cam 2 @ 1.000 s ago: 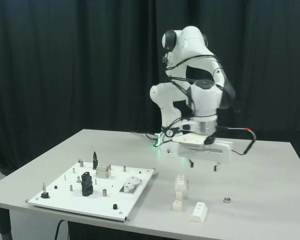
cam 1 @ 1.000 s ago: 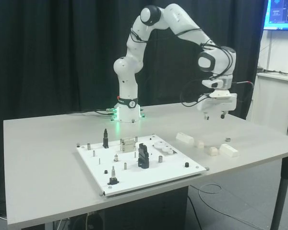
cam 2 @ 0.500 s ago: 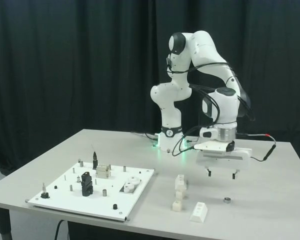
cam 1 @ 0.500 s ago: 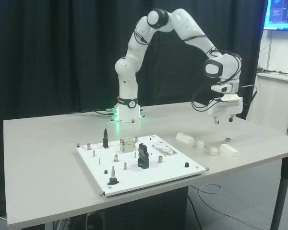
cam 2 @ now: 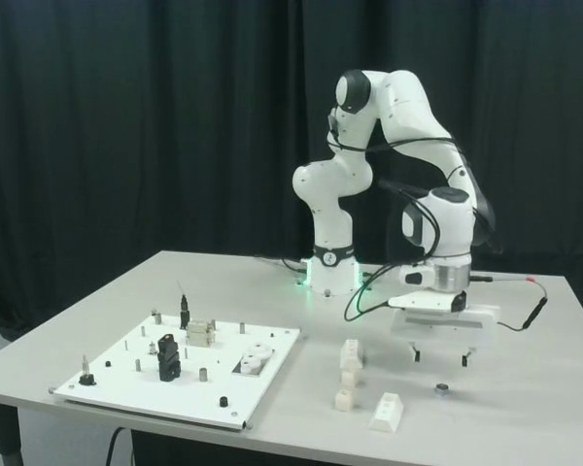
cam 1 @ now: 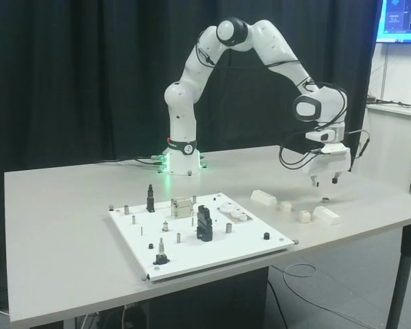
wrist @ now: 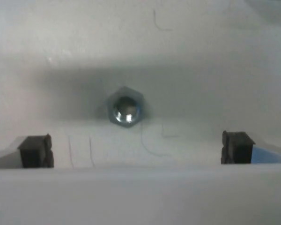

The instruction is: Pick bolt 4.

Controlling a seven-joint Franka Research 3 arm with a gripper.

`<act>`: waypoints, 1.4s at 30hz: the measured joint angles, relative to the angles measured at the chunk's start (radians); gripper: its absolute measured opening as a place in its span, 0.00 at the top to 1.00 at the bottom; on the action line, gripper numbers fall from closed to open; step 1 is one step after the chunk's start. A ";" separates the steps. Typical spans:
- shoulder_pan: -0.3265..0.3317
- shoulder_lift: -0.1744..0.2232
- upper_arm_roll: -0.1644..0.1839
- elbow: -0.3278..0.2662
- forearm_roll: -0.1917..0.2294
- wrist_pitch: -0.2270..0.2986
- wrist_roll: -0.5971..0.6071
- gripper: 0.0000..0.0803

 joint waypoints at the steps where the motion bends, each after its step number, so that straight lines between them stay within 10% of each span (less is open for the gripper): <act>1: 0.000 0.006 0.000 0.005 0.005 0.002 0.000 0.00; 21: -0.005 0.128 0.002 0.098 0.068 -0.001 -0.010 0.00; 42: -0.007 0.151 0.009 0.113 0.087 -0.032 -0.010 0.00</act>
